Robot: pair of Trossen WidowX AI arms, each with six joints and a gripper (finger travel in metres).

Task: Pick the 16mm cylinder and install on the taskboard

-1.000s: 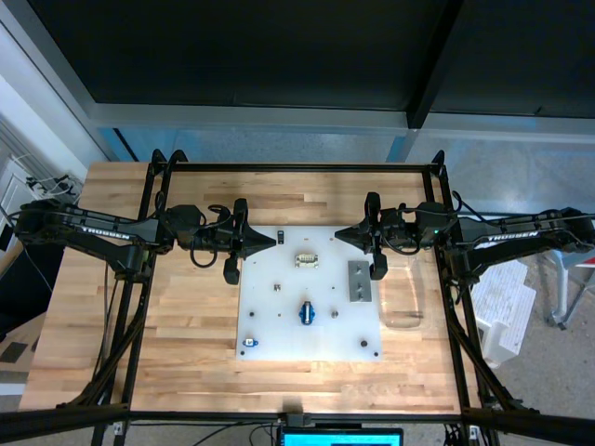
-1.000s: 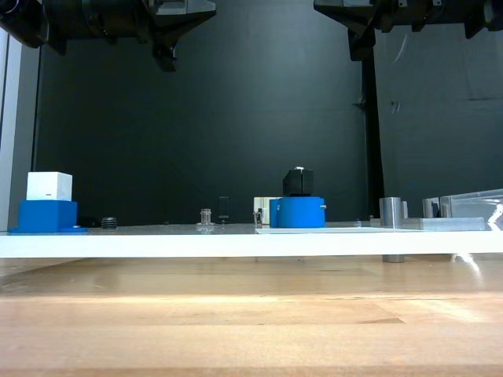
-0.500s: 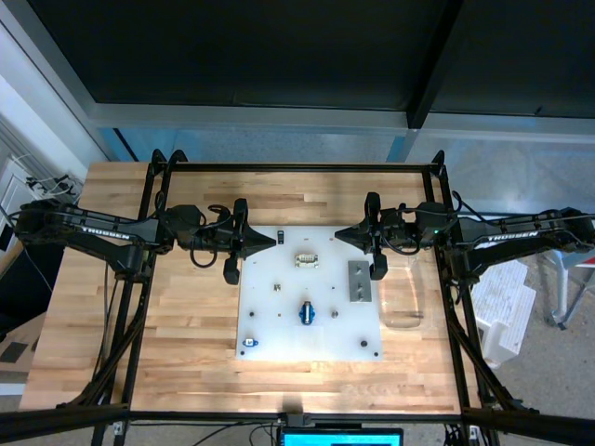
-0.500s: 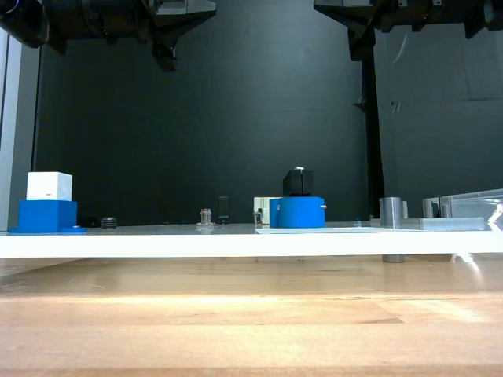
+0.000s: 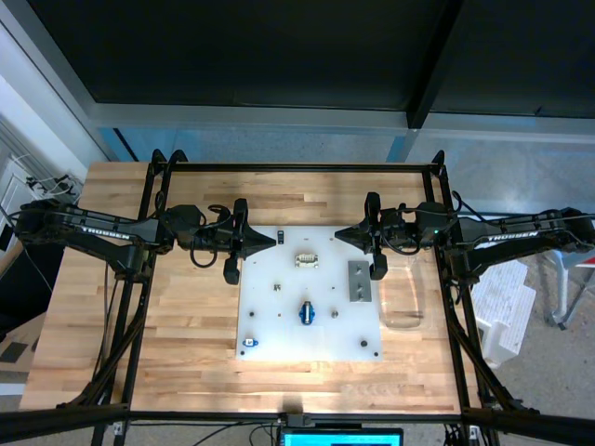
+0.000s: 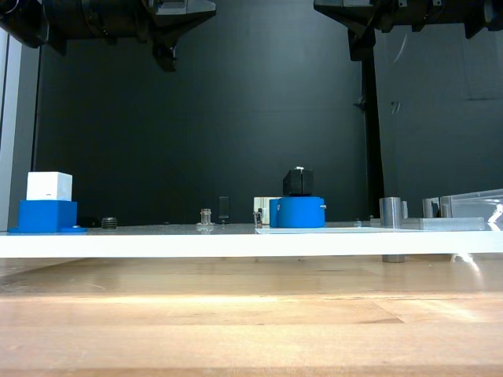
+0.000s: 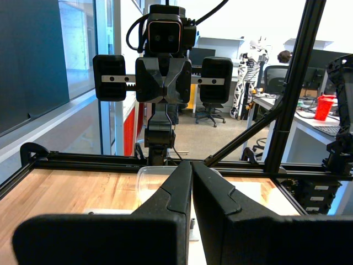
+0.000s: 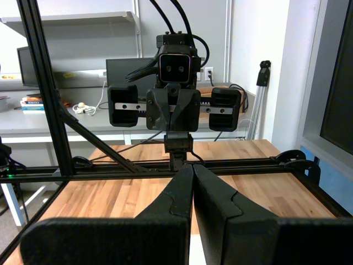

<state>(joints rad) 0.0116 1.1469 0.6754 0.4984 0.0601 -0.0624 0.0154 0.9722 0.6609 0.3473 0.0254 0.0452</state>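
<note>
White square holed taskboard [image 5: 316, 344] lies mid-table, left gripper [image 5: 271, 240] and right gripper [image 5: 338, 234] hang high over its far edge, both pinched closed and empty, tiny silver-grey metal 16mm cylinder [image 5: 335, 313] upright on it just beside blue fitting [image 5: 305, 313], likely rigid, slick, light: pinch its sides.

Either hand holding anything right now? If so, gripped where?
Nothing is held. The left hand and the right hand are both shut and empty, fingers pressed together, raised near the far edge of the taskboard.
</note>
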